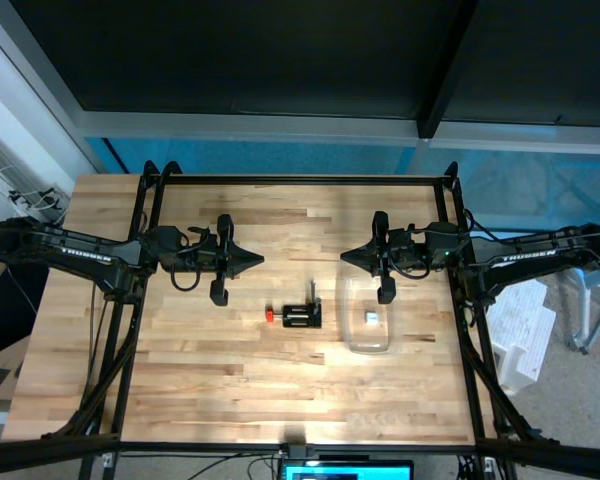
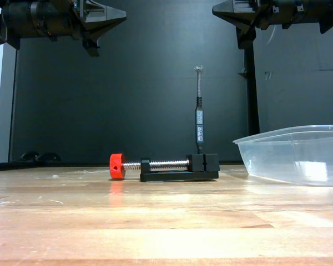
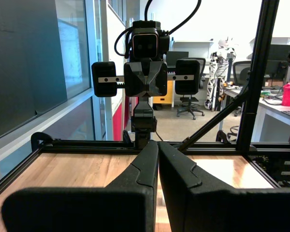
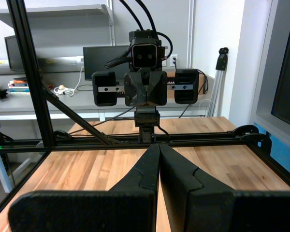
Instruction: Pick the usb-c connector and install on the hub
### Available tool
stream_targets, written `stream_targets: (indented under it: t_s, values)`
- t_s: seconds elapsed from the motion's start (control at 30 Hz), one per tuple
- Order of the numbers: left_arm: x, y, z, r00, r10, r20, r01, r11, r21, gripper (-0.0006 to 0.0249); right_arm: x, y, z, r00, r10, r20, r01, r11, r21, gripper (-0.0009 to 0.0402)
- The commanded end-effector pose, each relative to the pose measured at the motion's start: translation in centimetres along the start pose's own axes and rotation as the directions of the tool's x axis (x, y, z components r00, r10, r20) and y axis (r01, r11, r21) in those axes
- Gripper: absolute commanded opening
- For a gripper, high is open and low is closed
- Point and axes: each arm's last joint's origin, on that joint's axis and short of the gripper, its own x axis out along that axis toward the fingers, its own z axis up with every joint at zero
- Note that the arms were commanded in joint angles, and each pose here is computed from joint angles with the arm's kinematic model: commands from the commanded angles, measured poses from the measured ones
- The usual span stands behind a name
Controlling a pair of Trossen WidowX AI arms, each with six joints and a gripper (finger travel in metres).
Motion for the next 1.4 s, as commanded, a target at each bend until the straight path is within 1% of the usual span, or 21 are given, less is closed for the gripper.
stream_targets:
  t_s: [0.03,1.4]
  values:
    - [0.00,0.00,0.00,1.000,0.000,0.000,0.000,1.000,0.000,0.0000,0.01,0.01,-0.01,1.000,0.000,0.000,0.000,1.000,0.000,0.0000]
    - [0.00,0.00,0.00,1.000,0.000,0.000,0.000,1.000,0.000,0.0000,0.01,-0.01,-0.30,1.000,-0.001,-0.029,0.001,1.000,-0.001,0.0000]
